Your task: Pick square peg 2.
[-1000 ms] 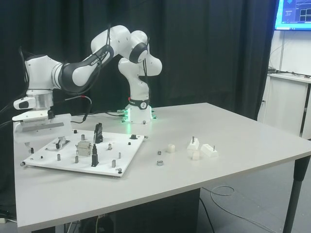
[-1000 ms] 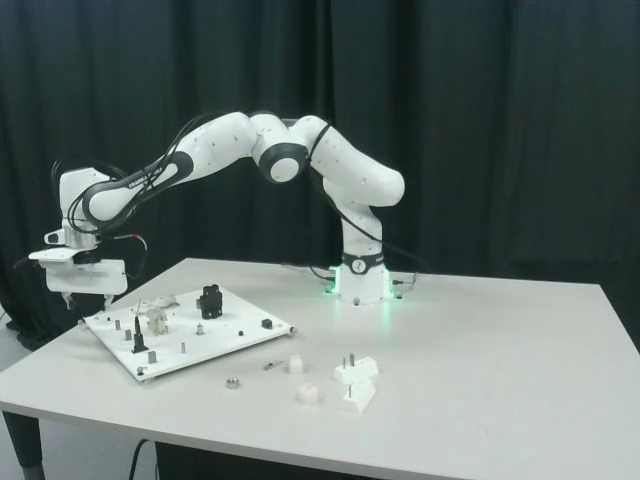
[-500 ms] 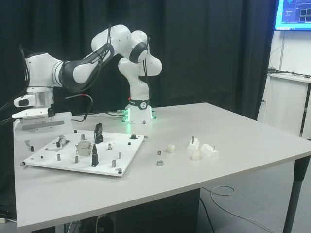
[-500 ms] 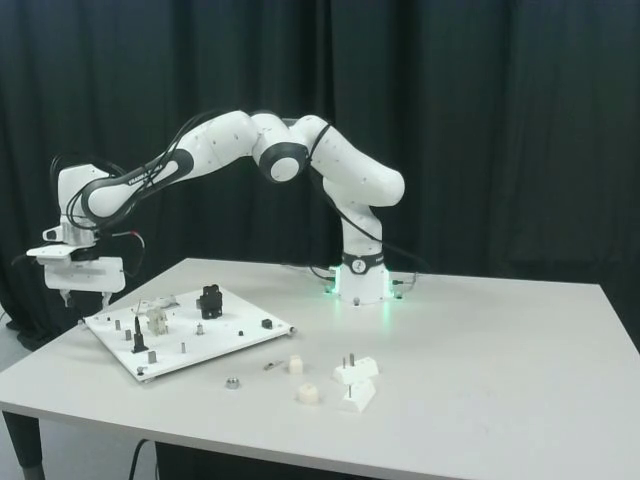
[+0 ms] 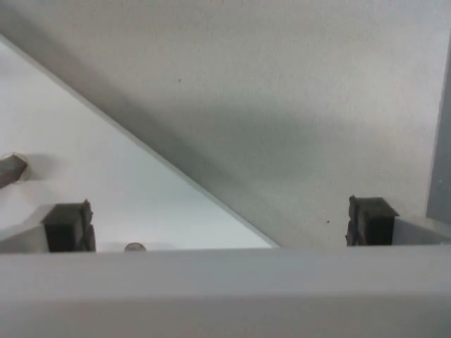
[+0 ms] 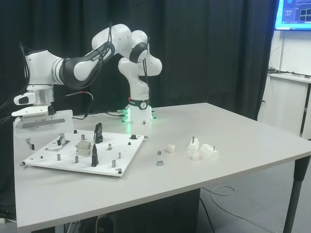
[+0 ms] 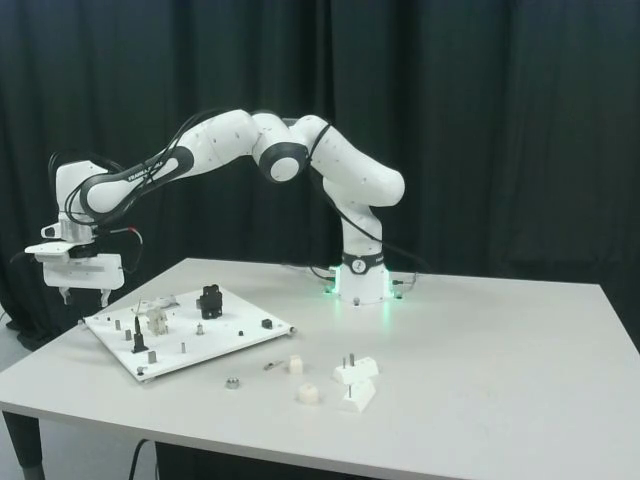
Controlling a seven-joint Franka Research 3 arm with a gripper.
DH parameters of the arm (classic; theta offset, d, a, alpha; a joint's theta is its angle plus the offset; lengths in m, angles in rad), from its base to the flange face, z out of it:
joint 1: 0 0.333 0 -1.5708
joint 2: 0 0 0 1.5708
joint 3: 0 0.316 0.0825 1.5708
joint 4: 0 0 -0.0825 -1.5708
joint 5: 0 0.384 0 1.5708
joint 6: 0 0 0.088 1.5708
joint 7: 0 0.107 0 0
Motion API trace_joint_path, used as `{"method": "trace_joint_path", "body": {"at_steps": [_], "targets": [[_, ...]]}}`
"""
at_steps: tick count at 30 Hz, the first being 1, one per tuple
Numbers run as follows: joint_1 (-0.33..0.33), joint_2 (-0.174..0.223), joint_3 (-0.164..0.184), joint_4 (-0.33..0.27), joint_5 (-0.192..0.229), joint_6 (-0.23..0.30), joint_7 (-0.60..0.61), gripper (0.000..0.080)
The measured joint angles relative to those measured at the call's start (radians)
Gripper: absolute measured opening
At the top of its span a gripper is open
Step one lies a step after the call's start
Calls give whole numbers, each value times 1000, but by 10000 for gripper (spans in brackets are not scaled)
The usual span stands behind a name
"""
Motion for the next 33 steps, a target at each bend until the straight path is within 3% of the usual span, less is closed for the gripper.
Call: {"method": "trace_joint_path", "body": {"at_steps": [33], "targets": [[1,0,-8,31,0,-22,26,800]]}}
